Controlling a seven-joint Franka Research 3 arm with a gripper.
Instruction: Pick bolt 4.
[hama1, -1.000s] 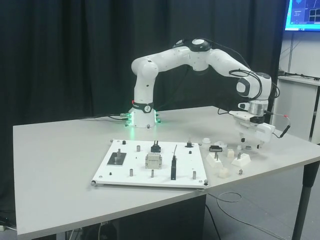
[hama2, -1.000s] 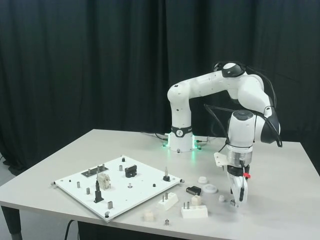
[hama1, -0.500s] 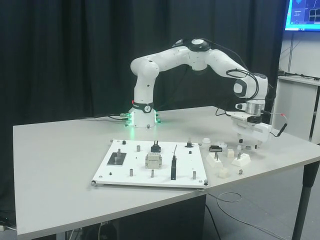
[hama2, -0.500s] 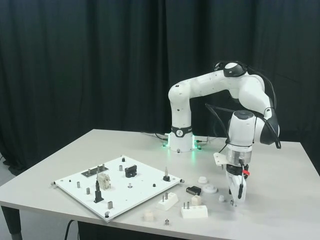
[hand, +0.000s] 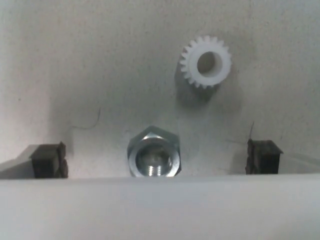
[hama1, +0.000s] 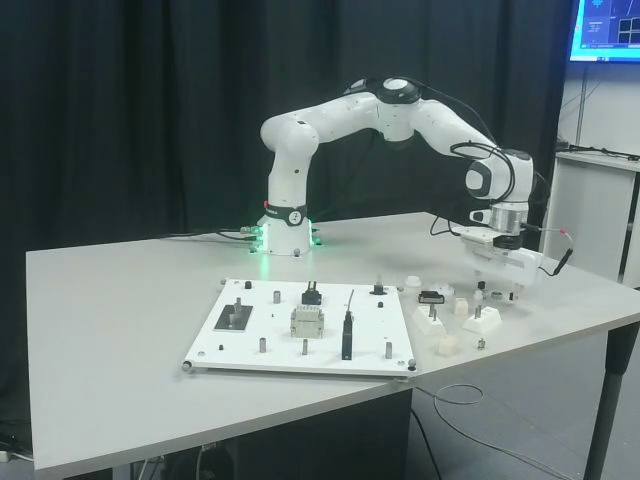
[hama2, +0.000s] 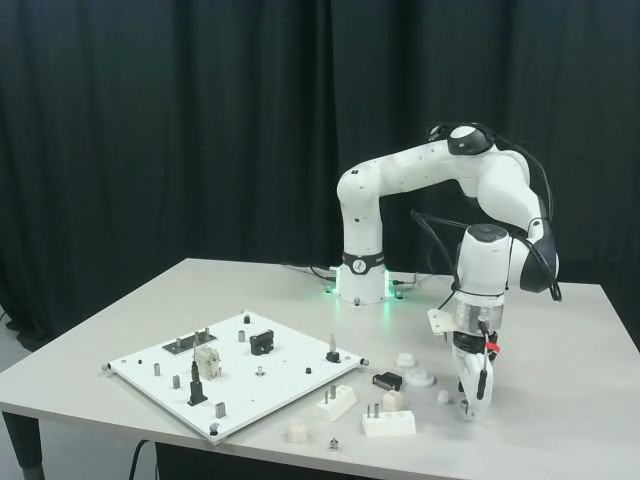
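In the wrist view, bolt 4 is a grey metal hex-headed bolt standing on the grey table, seen from above. My gripper is open, with the bolt centred between the two black fingertips, each well apart from the hex head. A small white gear lies close beside the bolt. In the room views the gripper points straight down and hangs low over the table on the right side, beside the white gear.
A white assembly board with pegs and black parts lies mid-table. White holder blocks, a black connector and white round parts sit near the gripper. The table's front edge is close.
The arm has shifted a little toward the board side, carrying the gripper over the bolt. The fingers stay open and nothing on the table has moved.
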